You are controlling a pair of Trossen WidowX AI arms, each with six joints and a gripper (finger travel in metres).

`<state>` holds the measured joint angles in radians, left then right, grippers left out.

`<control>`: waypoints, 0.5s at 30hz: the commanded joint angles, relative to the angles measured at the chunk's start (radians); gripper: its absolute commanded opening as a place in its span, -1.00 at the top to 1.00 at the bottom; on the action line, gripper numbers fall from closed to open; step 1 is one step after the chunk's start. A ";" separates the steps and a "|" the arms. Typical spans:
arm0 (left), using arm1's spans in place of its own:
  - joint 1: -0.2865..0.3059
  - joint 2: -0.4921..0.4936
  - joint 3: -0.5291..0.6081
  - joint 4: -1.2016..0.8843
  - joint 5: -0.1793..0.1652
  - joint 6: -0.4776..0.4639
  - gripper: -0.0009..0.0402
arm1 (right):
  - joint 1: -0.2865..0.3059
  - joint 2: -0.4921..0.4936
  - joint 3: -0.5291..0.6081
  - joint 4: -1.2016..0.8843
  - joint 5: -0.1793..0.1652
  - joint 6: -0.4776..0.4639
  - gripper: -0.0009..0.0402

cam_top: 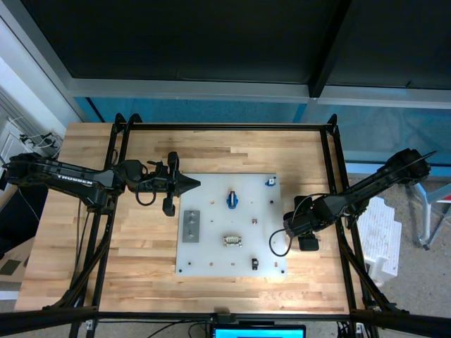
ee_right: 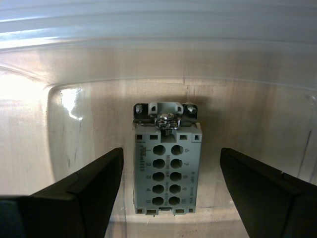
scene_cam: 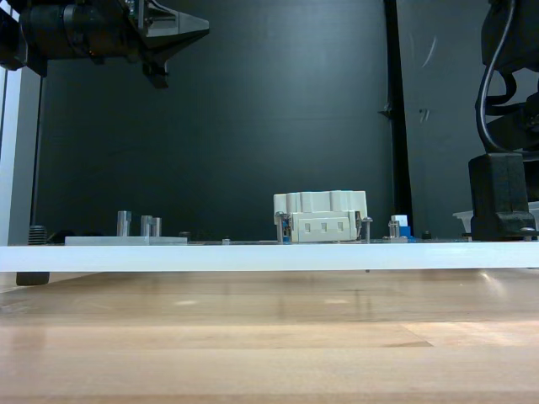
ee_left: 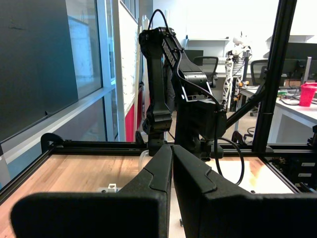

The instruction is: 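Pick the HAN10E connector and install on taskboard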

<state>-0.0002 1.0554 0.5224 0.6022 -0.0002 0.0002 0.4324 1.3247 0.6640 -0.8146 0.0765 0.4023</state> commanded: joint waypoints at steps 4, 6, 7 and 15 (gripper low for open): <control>0.000 0.000 0.000 0.000 0.000 0.000 0.95 | 0.000 -0.001 0.000 0.001 -0.002 0.001 -0.12; 0.000 0.000 0.000 0.000 0.000 0.000 0.95 | 0.000 -0.001 0.000 0.000 -0.002 0.000 -0.02; 0.000 0.000 0.000 0.000 0.000 0.000 0.95 | 0.000 -0.001 0.000 0.001 0.000 0.000 0.03; 0.000 0.000 0.000 0.000 0.000 0.000 0.95 | 0.000 -0.001 0.000 0.006 0.000 0.001 0.45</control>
